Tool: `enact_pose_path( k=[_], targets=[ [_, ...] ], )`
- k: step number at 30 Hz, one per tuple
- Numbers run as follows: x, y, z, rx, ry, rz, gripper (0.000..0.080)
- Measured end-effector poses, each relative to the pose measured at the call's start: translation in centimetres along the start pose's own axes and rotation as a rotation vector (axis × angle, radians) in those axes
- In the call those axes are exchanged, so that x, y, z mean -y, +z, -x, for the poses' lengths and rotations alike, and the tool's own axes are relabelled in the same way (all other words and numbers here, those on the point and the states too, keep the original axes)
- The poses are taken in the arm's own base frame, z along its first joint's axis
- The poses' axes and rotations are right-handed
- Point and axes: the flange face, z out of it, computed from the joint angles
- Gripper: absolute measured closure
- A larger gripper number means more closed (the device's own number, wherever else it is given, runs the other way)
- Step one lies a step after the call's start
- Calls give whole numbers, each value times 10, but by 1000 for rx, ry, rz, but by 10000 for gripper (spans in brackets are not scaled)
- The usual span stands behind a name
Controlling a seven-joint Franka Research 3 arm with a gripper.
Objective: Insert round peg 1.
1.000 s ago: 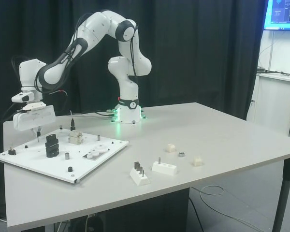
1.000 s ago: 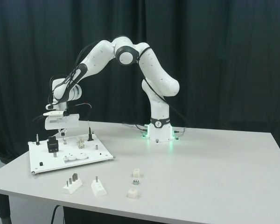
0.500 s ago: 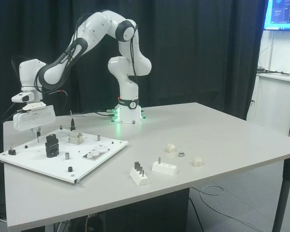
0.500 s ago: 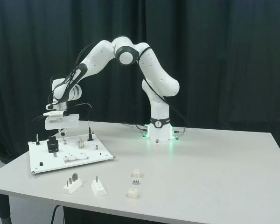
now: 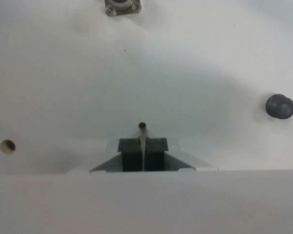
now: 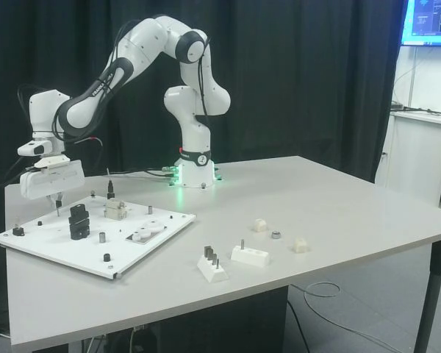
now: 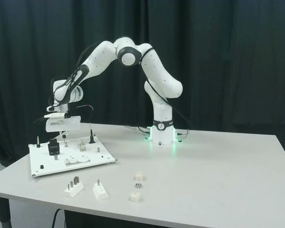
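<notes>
Nothing has visibly moved since the earlier frames: the gripper (image 6: pixel 57 200) hangs in the same spot over the white assembly board (image 6: pixel 29 243). Its fingers (image 5: pixel 131 155) are pinched on the thin round peg (image 5: pixel 142 130), which stands upright with its tip at or just above the board. To the gripper's right sits a black block (image 6: pixel 78 222), further right a white peg holder (image 6: pixel 212 268).
</notes>
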Motion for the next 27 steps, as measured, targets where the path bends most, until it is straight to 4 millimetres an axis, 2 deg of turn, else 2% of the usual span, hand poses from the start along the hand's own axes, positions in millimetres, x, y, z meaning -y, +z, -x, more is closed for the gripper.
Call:
enact_pose_path(
  k=[27],
  targets=[
    [-1, 0, 4, 4, 7, -14, 786]
  ],
)
